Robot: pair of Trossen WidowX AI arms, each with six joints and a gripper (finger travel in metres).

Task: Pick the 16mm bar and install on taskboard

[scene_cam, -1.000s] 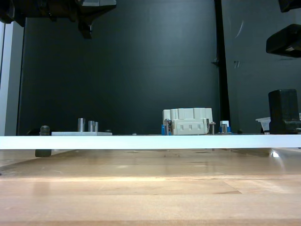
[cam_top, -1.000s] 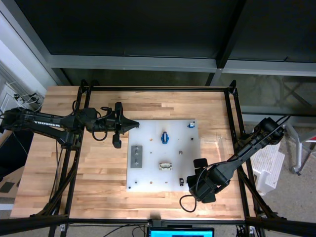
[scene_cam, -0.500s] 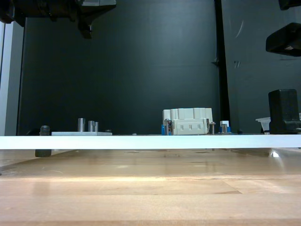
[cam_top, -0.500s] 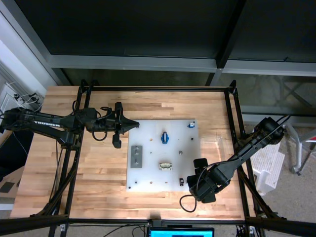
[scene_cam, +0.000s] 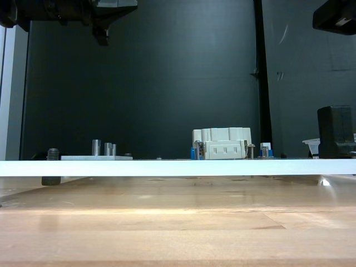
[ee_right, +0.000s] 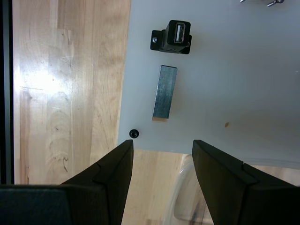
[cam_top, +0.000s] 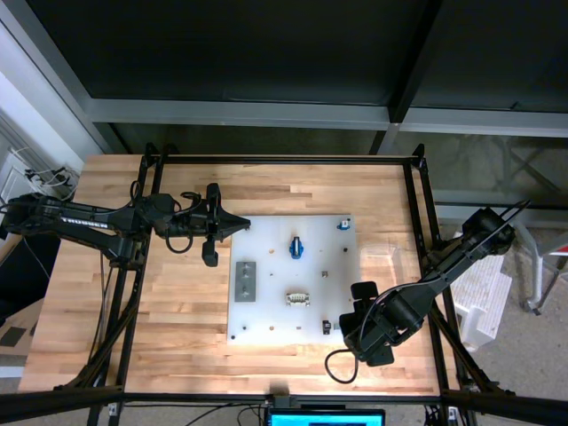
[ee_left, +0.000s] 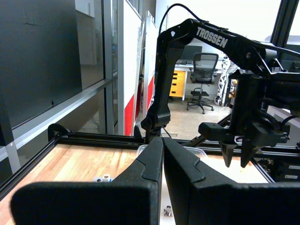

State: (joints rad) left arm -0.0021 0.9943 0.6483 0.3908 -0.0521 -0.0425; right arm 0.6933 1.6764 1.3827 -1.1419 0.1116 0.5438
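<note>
A wood table (cam_top: 177, 302) carried a white board (cam_top: 266, 321), and the bar rested on the board, ungripped.
High view: the left gripper (cam_top: 238, 225) hung by the board's far left corner and the right gripper (cam_top: 353, 312) over its near right corner. Left wrist view: the left fingers (ee_left: 150, 164) were pressed together, empty. Right wrist view: the right gripper's jaws stood spread above the bar (ee_right: 165, 92), just beside the USB socket (ee_right: 171, 36); whether it was seated was unclear.

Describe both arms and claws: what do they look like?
Both arms are matte black. White TROSSEN lettering runs along the right arm. The left claw, by the board's far left corner, and right claw, over its near right corner, have broad black fingers. Black cables loop beside each.
</note>
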